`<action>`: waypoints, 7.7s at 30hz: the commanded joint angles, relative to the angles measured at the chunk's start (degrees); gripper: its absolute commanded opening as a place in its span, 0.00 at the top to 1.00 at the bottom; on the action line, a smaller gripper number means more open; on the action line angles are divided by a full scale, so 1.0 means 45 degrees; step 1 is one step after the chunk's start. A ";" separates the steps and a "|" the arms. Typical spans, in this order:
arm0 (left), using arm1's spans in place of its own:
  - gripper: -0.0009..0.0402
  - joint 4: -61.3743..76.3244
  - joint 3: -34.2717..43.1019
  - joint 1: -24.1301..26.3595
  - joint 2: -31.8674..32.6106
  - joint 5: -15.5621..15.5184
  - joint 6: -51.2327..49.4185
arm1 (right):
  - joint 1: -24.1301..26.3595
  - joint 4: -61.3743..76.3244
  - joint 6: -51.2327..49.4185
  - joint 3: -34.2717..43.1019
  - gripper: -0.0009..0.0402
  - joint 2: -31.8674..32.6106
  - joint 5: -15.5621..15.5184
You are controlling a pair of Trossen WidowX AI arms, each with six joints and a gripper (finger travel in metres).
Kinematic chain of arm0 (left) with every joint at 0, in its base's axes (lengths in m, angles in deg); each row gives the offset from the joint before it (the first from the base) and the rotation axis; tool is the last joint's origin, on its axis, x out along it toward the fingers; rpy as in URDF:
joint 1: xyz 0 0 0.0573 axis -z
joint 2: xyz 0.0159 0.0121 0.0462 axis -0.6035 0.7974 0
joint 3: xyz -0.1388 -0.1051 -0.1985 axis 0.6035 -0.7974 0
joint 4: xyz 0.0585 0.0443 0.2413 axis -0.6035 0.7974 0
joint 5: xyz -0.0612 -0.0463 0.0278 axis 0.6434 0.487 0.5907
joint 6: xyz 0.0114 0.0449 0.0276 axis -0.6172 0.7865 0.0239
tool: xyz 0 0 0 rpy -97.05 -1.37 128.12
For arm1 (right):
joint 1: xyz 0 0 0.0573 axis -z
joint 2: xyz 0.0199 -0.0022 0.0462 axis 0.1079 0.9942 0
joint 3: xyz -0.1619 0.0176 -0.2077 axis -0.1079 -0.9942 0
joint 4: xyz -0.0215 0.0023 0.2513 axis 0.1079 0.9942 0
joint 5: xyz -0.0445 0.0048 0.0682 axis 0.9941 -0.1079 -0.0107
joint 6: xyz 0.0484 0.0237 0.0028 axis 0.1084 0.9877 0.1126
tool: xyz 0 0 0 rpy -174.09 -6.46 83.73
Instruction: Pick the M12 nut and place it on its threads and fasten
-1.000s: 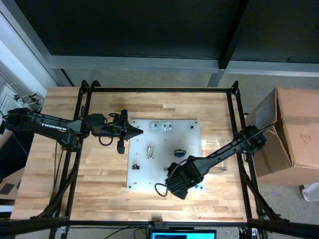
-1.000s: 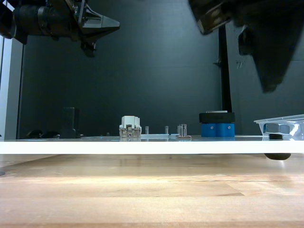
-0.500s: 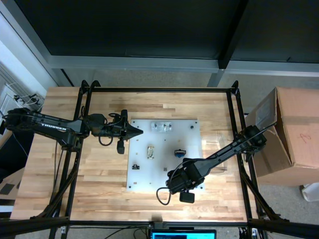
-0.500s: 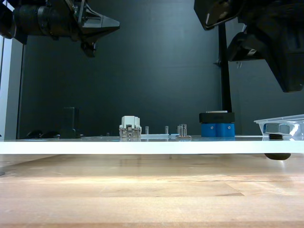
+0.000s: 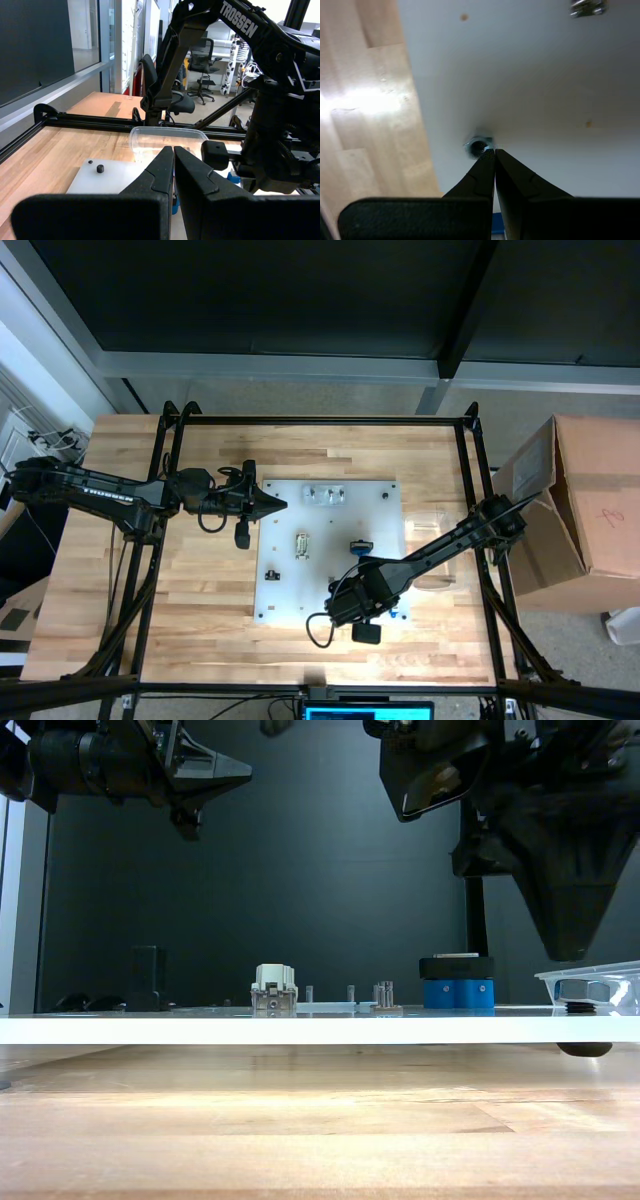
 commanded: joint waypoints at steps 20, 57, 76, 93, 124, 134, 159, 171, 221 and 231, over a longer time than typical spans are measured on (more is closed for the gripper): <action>0.98 -0.0005 0.0000 -0.0005 0.0000 0.0005 0.0000 | -0.0078 -0.0359 0.0058 -0.0661 0.98 0.0087 0.0131; 0.98 -0.0005 0.0000 -0.0005 0.0000 0.0005 0.0000 | -0.0175 -0.0714 0.0291 -0.0933 0.98 -0.0204 0.0816; 0.98 0.0010 0.0000 -0.0005 0.0000 0.0005 0.0000 | -0.0170 -0.0379 0.0121 -0.0942 0.98 -0.0233 -0.0335; 0.98 -0.0005 0.0000 0.0000 0.0000 0.0005 0.0000 | -0.0170 -0.0850 0.0185 -0.1098 0.98 -0.0204 -0.0743; 0.98 0.0000 0.0000 -0.0005 0.0000 0.0000 0.0000 | -0.0170 -0.0884 0.0427 -0.1292 0.98 -0.0282 -0.1574; 0.98 -0.0005 0.0000 -0.0005 0.0000 0.0000 0.0000 | -0.0180 -0.0743 0.1302 -0.1287 0.98 -0.0369 0.0913; 0.98 -0.0005 0.0000 -0.0005 0.0000 0.0000 0.0000 | -0.0228 -0.0826 0.1321 -0.1583 0.98 -0.0515 0.0452; 0.98 0.0000 0.0000 0.0000 0.0000 0.0000 0.0000 | -0.0243 -0.1792 0.1608 -0.1598 0.98 -0.0418 0.1180; 0.98 -0.0005 0.0000 0.0000 0.0000 0.0000 0.0005 | -0.0398 -0.1127 0.2210 -0.1661 0.98 -0.0738 0.0306; 0.98 -0.0005 0.0000 0.0000 0.0000 0.0000 0.0000 | -0.0379 -0.1715 0.2171 -0.1690 0.98 -0.0797 0.1273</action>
